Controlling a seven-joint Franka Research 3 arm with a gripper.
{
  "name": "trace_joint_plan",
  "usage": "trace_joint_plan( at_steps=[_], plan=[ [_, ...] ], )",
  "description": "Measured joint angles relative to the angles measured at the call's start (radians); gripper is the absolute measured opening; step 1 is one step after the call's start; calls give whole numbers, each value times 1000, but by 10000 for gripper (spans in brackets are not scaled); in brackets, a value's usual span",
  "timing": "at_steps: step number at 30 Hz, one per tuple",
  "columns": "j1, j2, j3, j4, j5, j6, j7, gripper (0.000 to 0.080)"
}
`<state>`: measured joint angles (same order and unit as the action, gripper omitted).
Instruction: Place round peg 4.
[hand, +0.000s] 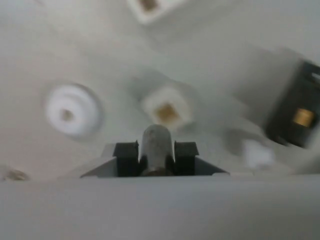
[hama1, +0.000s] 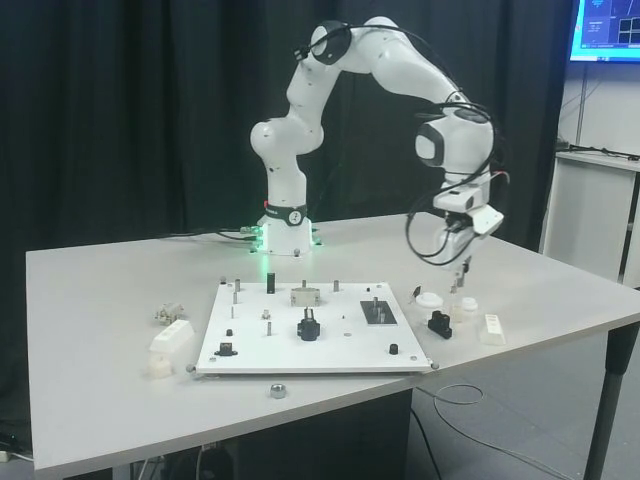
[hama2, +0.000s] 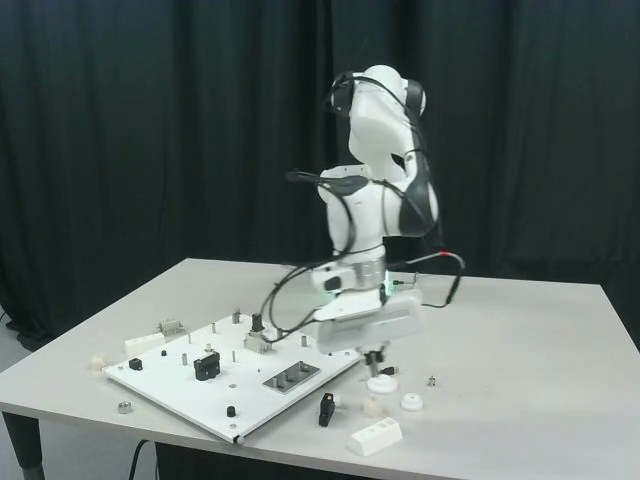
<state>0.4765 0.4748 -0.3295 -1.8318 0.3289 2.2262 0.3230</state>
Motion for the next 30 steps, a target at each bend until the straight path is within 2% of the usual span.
trace_joint_plan(
  at_steps=[8, 21, 30],
  plan=[
    [80, 20, 10, 0, 5, 51, 76, 150],
    [177, 99, 11, 3, 5, 165, 179, 150],
    [210, 122, 10, 10, -2, 190, 219, 150]
  ],
)
